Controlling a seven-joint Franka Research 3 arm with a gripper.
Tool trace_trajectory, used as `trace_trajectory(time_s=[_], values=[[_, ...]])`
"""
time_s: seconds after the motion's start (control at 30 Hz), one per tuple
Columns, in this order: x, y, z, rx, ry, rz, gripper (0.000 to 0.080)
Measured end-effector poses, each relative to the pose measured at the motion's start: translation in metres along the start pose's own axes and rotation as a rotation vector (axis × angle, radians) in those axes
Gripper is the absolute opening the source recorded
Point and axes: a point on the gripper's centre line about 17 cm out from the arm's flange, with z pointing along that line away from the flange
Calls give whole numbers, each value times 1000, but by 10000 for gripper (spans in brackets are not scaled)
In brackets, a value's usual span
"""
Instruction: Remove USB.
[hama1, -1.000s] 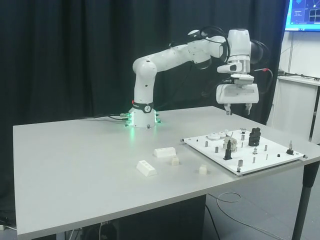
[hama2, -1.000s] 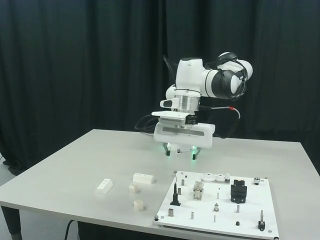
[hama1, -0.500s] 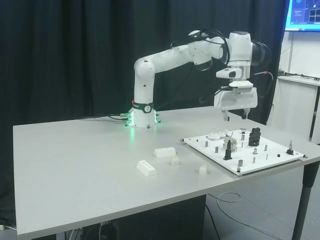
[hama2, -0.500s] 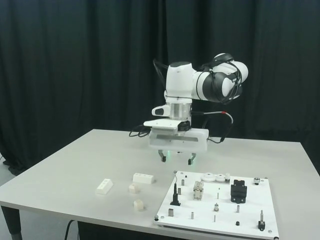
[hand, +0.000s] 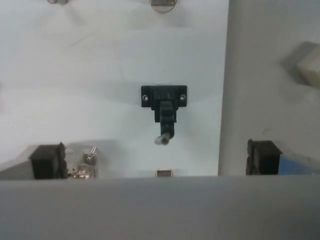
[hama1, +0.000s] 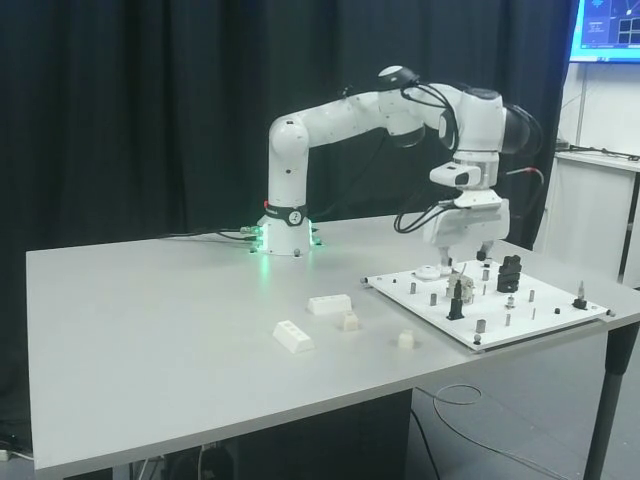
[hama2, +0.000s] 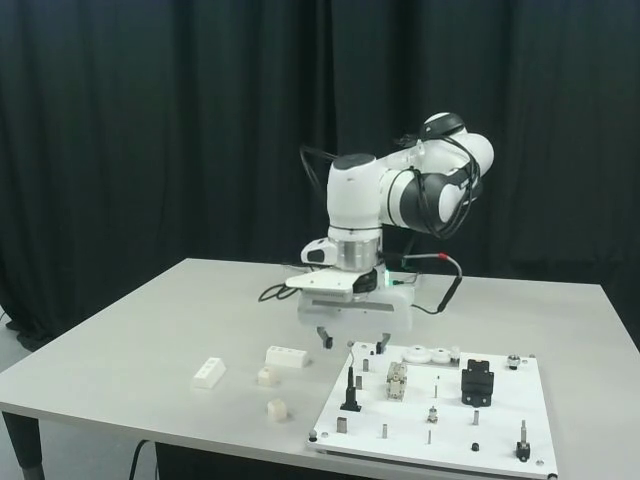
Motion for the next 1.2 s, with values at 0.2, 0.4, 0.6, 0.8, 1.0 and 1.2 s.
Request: trace_trajectory(time_s=[0.2, 0.4, 0.6, 0.8, 1.0, 1.2], values=[[-3, -3, 12, -1, -15, -4, 800], [-6, -7, 21, 3, -26, -5, 800], [-6, -8, 28, 2, -27, -2, 800], [-5, -9, 33, 0, -24, 5, 800], [-3, -9, 36, -2, -17, 11, 800], [-1, -9, 39, -4, -11, 14, 800]])
